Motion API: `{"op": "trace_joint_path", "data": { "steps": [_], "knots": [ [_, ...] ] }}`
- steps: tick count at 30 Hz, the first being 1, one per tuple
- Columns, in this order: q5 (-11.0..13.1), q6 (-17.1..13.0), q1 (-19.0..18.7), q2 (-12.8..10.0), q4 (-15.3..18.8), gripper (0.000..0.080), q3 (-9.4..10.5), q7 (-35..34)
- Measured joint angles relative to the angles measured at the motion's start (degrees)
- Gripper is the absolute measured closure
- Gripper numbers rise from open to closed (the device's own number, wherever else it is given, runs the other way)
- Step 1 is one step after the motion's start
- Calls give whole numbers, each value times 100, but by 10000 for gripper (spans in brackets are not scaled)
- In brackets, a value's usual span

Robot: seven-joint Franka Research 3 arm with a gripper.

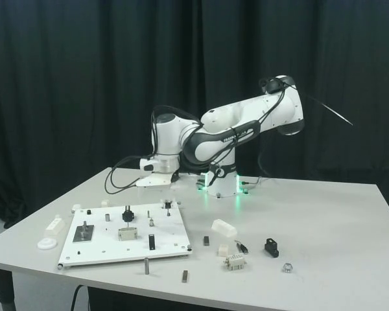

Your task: Place round peg 1.

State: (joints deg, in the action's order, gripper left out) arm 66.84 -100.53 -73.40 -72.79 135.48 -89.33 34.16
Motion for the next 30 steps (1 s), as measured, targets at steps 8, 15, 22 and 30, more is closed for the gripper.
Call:
{"op": "trace_joint_path", "data": {
  "steps": [8,15,22,30],
  "knots": [
    [-59,80,0,7,-111,786,-157,0],
    [-87,84,6,7,-188,786,-204,0],
    [-88,83,28,7,-256,786,-213,0],
    [-88,83,39,6,-305,786,-223,0]
  ]
}}
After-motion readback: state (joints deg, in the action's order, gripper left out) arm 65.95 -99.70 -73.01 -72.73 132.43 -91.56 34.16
